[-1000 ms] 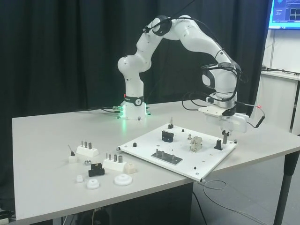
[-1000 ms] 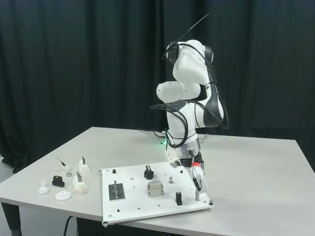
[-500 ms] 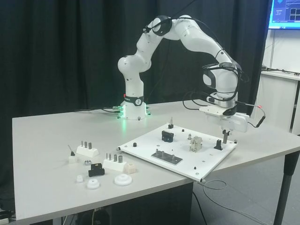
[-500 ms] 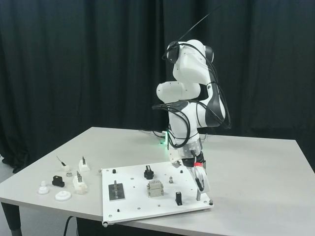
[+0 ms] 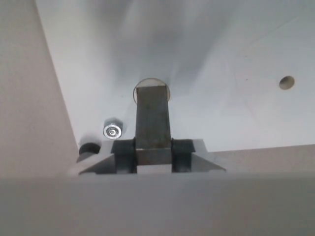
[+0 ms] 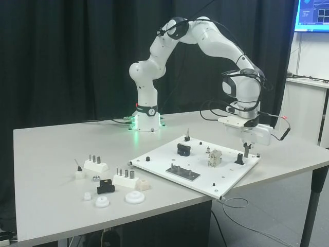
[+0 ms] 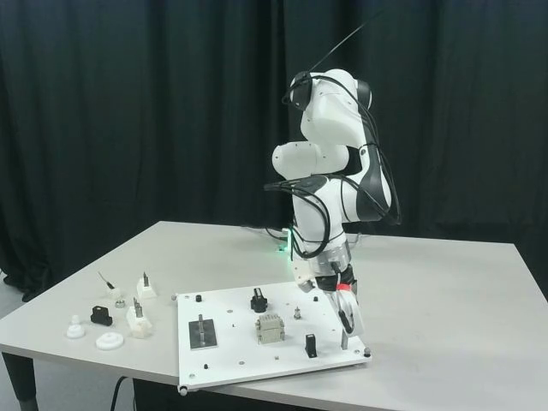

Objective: Insert square peg 4.

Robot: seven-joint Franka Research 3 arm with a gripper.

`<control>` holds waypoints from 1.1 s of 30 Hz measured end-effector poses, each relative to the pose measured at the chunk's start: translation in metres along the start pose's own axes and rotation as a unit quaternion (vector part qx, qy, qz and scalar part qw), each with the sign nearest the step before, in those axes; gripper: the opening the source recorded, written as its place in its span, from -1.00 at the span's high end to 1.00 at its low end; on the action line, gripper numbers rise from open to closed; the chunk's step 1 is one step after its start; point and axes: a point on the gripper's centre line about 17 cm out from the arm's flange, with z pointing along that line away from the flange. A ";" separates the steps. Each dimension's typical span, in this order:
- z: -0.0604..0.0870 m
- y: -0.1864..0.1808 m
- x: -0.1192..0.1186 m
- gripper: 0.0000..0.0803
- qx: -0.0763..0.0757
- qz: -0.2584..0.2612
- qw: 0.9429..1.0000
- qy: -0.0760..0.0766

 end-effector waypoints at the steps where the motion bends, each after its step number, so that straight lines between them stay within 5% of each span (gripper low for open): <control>1: 0.000 0.000 0.000 0.63 0.000 0.000 1.000 0.000; 30: 0.001 -0.001 0.006 0.63 0.002 -0.003 1.000 0.005; 31: 0.000 -0.001 0.007 0.02 0.003 -0.002 1.000 0.005; 32: -0.001 -0.001 0.008 0.02 0.003 -0.002 1.000 0.005; 33: -0.002 -0.001 0.008 -0.71 0.003 -0.001 1.000 0.005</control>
